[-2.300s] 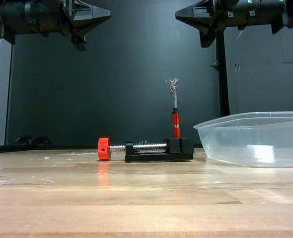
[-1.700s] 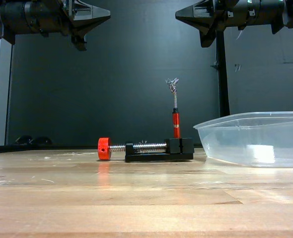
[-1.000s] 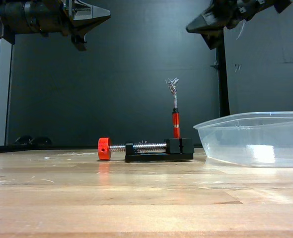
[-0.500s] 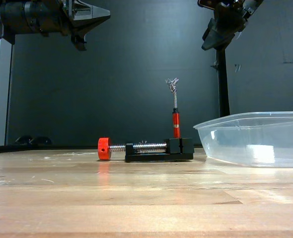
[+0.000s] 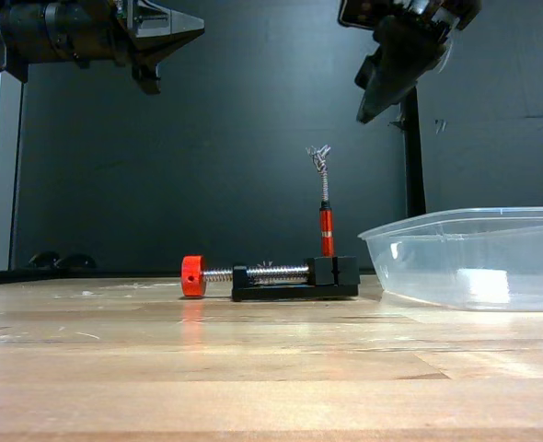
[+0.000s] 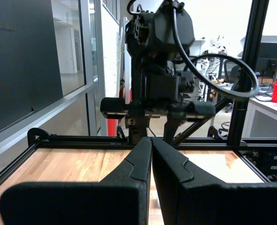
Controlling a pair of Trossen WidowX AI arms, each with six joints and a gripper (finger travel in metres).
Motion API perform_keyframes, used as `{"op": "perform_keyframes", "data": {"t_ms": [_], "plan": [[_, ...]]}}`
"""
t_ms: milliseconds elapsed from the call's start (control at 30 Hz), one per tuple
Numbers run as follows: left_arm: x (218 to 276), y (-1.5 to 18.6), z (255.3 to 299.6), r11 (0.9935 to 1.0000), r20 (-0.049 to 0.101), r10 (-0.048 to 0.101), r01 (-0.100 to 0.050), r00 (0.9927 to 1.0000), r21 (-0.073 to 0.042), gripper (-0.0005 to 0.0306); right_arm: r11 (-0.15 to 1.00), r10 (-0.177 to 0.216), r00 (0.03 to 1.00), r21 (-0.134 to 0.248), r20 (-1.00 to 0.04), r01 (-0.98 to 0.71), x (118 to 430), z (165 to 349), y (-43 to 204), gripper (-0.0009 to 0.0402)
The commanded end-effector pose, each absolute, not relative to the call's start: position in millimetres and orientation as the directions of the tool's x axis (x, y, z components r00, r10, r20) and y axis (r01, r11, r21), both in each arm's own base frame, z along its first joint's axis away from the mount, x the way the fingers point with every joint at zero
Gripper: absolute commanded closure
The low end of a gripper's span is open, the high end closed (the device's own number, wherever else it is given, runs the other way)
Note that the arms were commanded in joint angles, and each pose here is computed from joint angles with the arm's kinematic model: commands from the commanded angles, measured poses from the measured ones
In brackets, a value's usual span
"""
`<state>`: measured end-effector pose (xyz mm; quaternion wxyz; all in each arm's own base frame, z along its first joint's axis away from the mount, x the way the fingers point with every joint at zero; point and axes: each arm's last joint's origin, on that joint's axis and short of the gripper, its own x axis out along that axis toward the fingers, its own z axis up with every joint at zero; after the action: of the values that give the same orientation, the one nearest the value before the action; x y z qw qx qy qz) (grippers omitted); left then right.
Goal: Remove the RCA connector from the receptacle and place in the container
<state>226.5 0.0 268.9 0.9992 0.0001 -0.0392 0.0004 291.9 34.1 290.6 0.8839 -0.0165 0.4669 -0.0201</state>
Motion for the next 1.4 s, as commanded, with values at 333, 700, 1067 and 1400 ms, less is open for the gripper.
{"op": "perform_keyframes", "data": {"t_ms": [333,700,1067,1400], "plan": [[226.5,0.0,269.0,1.0,0.078,0.0,0.0,0.99693,0.0,0.03,0.998,-0.067,0.499,-0.061,-0.864,0.028,324.5,267.1,45.6,0.0185],[226.5,0.1,269.0,1.0,0.078,0.001,-0.001,0.99693,0.0,0.03,0.998,-0.066,0.456,-0.068,-0.888,0.012,345.6,243.3,52.9,0.0185],[226.5,0.1,269.0,1.0,0.078,0.001,-0.001,0.99693,0.0,0.03,0.997,-0.063,0.427,-0.073,-0.902,-0.007,359.0,218.3,59.9,0.0185],[226.5,0.0,269.0,1.0,0.078,0.0,0.0,0.99693,0.0,0.03,0.997,-0.062,0.431,-0.071,-0.9,-0.006,356.8,208.2,59.9,0.0185]]}}
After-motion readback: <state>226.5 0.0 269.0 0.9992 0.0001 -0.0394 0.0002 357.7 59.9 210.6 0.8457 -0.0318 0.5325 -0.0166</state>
